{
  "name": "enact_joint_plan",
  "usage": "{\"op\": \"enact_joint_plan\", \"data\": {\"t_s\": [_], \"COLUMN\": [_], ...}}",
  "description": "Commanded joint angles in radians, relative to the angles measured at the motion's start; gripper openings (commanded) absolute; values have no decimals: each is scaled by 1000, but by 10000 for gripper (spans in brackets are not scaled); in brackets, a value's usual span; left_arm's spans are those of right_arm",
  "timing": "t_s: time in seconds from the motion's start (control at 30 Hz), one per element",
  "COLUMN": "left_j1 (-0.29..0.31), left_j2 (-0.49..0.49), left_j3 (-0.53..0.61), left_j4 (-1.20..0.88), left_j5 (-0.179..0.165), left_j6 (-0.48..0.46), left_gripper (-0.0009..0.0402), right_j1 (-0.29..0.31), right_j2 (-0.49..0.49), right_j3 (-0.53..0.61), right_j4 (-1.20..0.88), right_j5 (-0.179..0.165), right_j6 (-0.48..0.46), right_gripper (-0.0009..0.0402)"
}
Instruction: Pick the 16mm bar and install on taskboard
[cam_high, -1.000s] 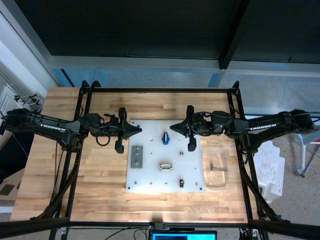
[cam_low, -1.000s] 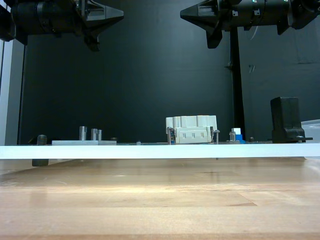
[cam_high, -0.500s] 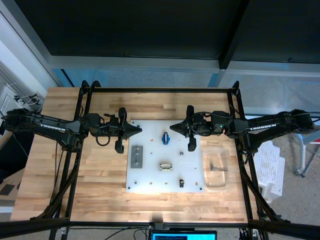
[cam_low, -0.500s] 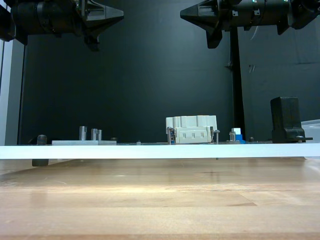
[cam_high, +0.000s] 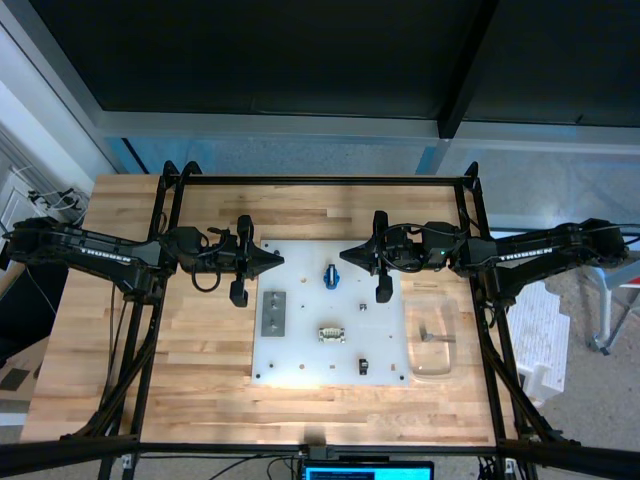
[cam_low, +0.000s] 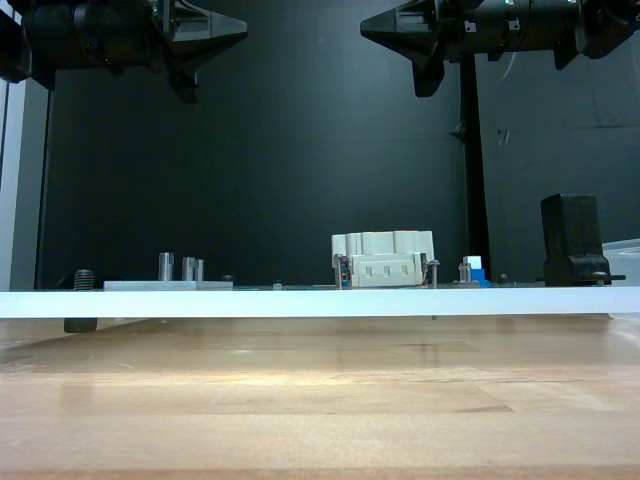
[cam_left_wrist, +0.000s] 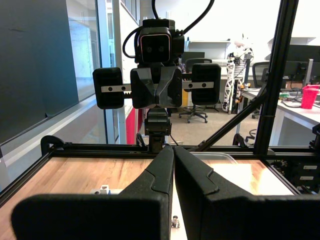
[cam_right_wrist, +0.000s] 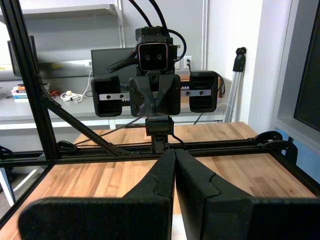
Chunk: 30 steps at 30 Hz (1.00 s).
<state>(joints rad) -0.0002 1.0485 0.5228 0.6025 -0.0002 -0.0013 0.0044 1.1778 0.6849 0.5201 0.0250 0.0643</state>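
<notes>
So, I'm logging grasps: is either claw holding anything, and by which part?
Nothing is held. The left claw and right claw both hang shut and empty, high above the far side of the taskboard.

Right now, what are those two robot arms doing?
Nothing is being picked up yet. The left gripper and the right gripper hang high above the far part of the taskboard, pointing at each other. Both are shut and empty. A small grey piece that may be the 16mm bar lies in the clear tray just off the board's right edge, and nothing is touching it.
</notes>
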Motion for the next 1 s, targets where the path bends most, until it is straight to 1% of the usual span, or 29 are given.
{"op": "enact_joint_plan", "data": {"t_s": [0.03, 0.23, 0.27, 0.33, 0.37, 0.47, 0.83, 1.0], "left_j1": [0, 0, 0, 0, 0, 0, 0, 0], "left_j2": [0, 0, 0, 0, 0, 0, 0, 0], "left_j3": [0, 0, 0, 0, 0, 0, 0, 0], "left_j4": [0, 0, 0, 0, 0, 0, 0, 0], "left_j5": [0, 0, 0, 0, 0, 0, 0, 0], "left_j6": [0, 0, 0, 0, 0, 0, 0, 0], "left_gripper": [0, 0, 0, 0, 0, 0, 0, 0], "right_j1": [1, 1, 2, 2, 2, 3, 19, 44], "right_j2": [0, 0, 0, -1, -1, -1, 3, 9], "right_j3": [0, 0, 0, 5, 13, 59, 285, 353], "right_j4": [0, -8, -11, -24, -46, -165, -760, -965], "right_j5": [0, -3, -19, -65, -71, -70, -68, -36], "right_j6": [10, 8, 6, 7, 7, 8, 13, 48], "right_gripper": [0, 0, 0, 0, 0, 0, 0, 0]}}
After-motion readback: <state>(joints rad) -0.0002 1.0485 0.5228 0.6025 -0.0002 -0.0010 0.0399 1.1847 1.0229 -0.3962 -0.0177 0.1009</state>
